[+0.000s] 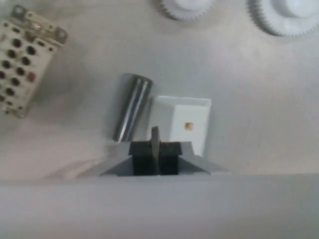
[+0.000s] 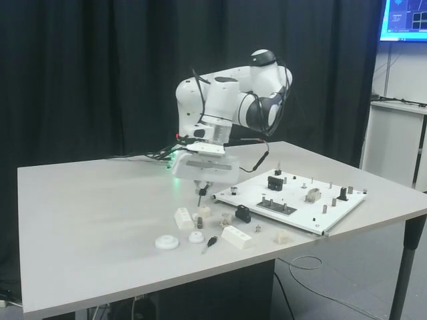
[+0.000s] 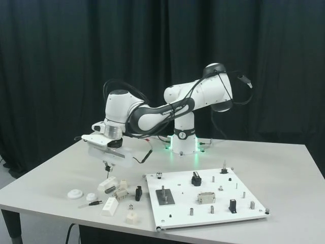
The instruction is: Place square peg 1.
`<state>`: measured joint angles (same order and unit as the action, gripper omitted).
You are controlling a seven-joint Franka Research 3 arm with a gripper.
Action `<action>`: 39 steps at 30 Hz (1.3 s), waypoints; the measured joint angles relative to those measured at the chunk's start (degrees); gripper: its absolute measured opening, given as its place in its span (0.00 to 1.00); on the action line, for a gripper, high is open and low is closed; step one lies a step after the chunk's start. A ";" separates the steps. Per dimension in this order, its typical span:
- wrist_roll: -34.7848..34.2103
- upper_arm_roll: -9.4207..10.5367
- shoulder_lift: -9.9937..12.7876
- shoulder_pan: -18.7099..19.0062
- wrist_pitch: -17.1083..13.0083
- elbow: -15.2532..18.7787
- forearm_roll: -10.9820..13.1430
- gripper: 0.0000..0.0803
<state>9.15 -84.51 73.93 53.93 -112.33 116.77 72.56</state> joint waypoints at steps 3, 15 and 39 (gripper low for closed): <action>1.10 0.30 0.07 -0.98 0.00 0.00 0.78 0.03; 6.77 1.60 0.61 -4.72 -0.14 -0.39 3.86 0.03; 12.54 2.56 0.62 -7.87 0.77 -2.78 4.81 0.03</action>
